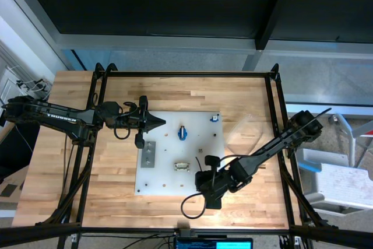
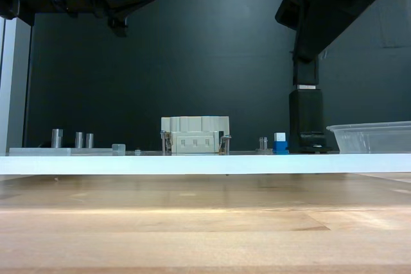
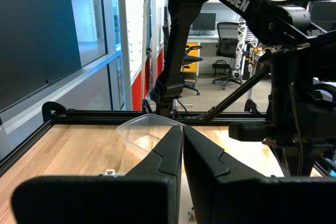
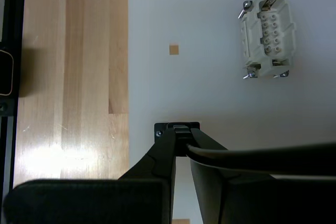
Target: Remove the USB connector from the USB hub and place in the container
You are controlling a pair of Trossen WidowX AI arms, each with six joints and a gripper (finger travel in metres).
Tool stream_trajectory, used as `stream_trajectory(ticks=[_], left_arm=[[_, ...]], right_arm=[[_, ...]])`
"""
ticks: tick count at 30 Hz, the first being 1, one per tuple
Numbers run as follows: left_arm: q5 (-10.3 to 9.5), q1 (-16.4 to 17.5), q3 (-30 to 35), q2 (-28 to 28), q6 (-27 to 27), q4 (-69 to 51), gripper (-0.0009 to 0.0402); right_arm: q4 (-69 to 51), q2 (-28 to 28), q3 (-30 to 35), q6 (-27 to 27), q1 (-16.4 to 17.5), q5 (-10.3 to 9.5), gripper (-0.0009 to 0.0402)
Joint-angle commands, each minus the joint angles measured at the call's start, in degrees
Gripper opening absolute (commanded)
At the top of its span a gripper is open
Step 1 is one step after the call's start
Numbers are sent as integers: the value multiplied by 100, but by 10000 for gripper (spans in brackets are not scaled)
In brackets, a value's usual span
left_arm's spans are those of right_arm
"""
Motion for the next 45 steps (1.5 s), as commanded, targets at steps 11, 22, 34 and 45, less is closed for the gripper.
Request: stream_trajectory(ticks=[11,22,34,45], left_arm=[[0,0,2,0,2,2,1],[0,0,2,0,2,2,1],[0,2,2,0,2,2,1],[0,0,2,0,2,4,1]], right_arm=[[520,-251,-459,7,79,201,0],[-55,-46,26,-195,28,55,0],[-1051,466,1093,-494,-146,-249,0],[-1255,619,1353,-424,-205,-363,0]])
